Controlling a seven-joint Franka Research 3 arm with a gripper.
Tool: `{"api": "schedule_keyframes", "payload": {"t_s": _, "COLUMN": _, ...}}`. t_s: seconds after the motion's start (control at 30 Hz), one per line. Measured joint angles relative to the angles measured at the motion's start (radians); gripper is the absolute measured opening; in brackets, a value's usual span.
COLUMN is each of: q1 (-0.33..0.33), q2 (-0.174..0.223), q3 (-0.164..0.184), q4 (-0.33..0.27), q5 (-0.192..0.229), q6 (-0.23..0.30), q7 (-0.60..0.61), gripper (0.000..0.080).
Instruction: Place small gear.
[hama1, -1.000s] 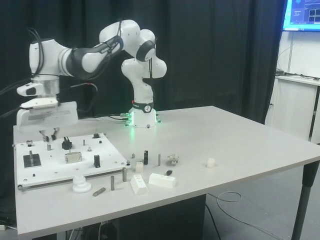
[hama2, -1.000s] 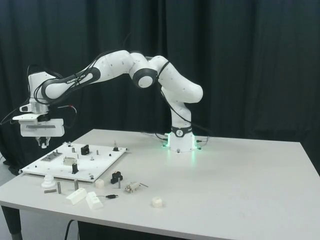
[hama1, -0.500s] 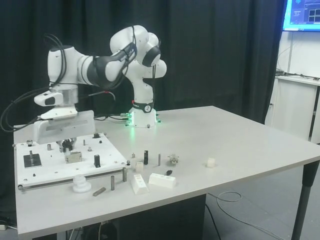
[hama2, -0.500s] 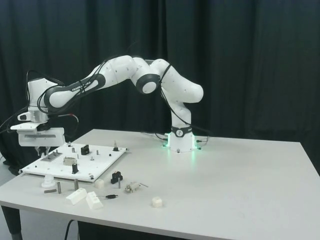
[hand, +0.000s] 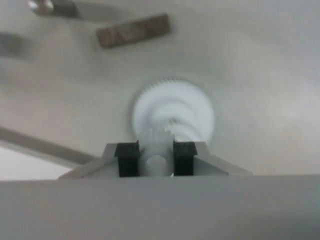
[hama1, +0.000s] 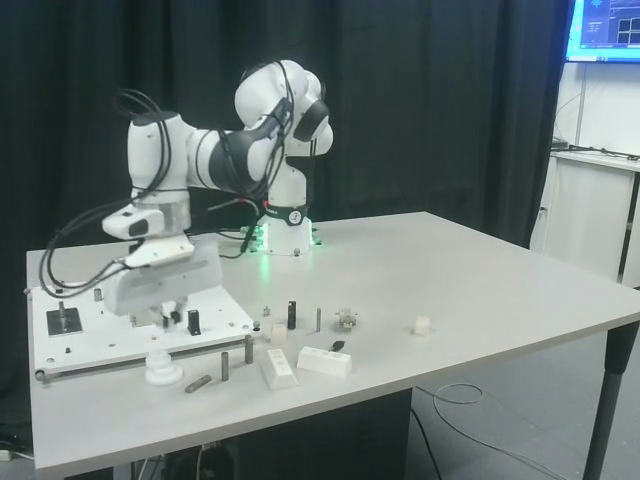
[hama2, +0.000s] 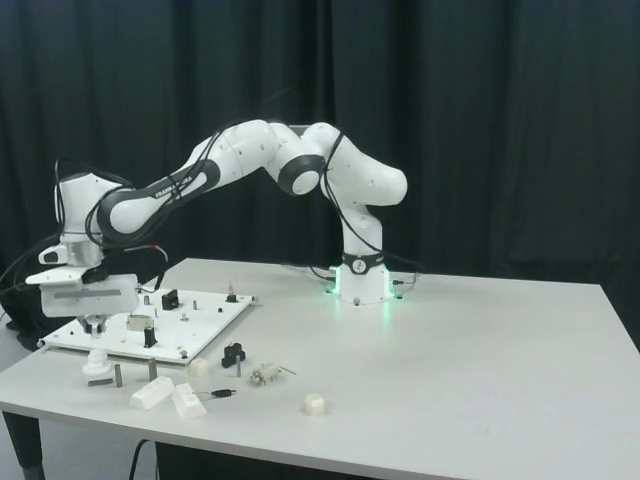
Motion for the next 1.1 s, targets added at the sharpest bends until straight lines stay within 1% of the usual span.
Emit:
{"api": "schedule_keyframes", "payload": {"t_s": 0.23, "q1": 0.029, "q2": 0.023, "q3": 0.004, "q4": 0.000, "q5": -0.004, "q6": 0.011, "q7": 0.003, "gripper": 0.0140}}
{"api": "schedule_keyframes", "payload": {"t_s": 0.5, "q1": 0.050, "q2": 0.047, "q3": 0.004, "q4": 0.000, "q5": -0.031, "q6": 0.031, "q7": 0.009, "gripper": 0.0140}}
{"api": "schedule_keyframes", "payload": {"t_s": 0.67, "q1": 0.055, "q2": 0.059, "q3": 0.011, "q4": 0.000, "q5": -0.047, "q6": 0.034, "q7": 0.009, "gripper": 0.0140}}
{"api": "schedule_keyframes", "payload": {"t_s": 0.9, "q1": 0.056, "q2": 0.072, "q3": 0.026, "q4": 0.000, "q5": -0.056, "q6": 0.038, "q7": 0.009, "gripper": 0.0140}}
{"api": "schedule_keyframes", "payload": {"t_s": 1.1, "q1": 0.056, "q2": 0.080, "q3": 0.030, "q4": 0.000, "q5": -0.063, "q6": 0.047, "q7": 0.009, "gripper": 0.0140}}
